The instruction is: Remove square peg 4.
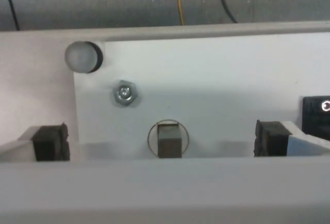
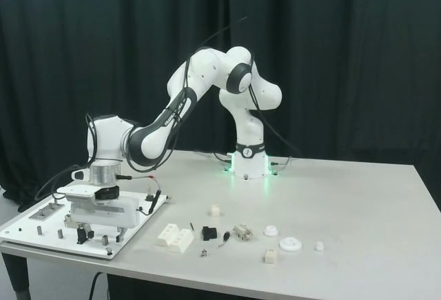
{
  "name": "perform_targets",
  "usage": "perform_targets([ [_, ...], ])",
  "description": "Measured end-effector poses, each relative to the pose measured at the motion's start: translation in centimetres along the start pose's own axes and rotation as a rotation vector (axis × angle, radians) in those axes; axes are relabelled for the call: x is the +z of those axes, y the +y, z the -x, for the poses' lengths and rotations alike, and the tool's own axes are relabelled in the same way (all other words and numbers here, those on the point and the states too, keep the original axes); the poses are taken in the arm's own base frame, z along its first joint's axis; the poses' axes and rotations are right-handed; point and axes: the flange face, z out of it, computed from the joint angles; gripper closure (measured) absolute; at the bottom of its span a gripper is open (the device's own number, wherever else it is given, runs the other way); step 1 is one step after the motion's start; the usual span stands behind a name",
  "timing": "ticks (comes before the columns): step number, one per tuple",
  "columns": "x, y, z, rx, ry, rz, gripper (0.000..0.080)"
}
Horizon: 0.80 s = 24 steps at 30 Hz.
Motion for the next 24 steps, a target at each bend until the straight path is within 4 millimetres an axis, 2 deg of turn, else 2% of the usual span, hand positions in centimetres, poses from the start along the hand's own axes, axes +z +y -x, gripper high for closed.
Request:
perform_targets([
  [13,1.1,0.2,-0.1,-0.017,-0.004,0.011,0.0017],
  [14,1.2,0.2,-0.1,-0.017,-0.004,0.012,0.0188],
  [19,1.4,0.3,-0.2,-0.018,-0.004,0.014,0.0188],
  [20,1.4,0.3,-0.2,-0.018,-0.005,0.014,0.0362],
  [24,1.4,0.3,-0.2,-0.017,-0.005,0.014,0.0362],
])
